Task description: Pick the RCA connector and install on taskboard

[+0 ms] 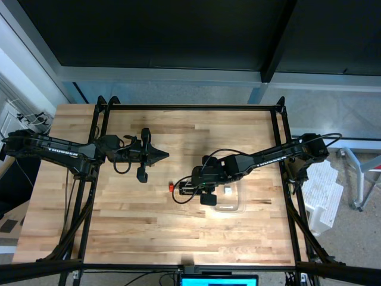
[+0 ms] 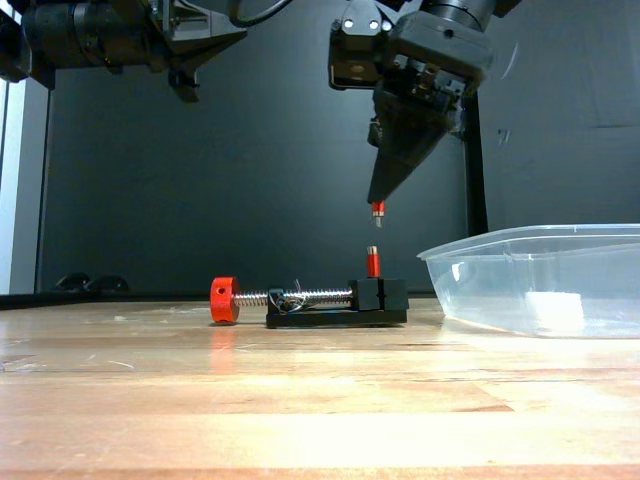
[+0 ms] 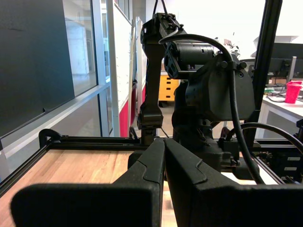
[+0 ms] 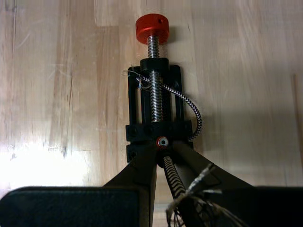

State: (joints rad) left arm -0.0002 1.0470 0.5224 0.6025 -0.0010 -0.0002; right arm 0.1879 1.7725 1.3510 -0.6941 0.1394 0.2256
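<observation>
The right gripper [image 2: 377, 200] is hanging above the small black rectangular taskboard [image 2: 385, 300], pinching the tiny red-tipped RCA connector [image 2: 377, 211], with open air sitting between them. A clear plastic tray [image 2: 480, 290] is crowding just beside the board's right end. The left gripper [image 1: 164, 156] is idling closed, well apart.

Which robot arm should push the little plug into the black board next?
Right. The right gripper pinches the RCA connector just above the red socket on the taskboard. The left gripper is shut, empty, off to the side.
</observation>
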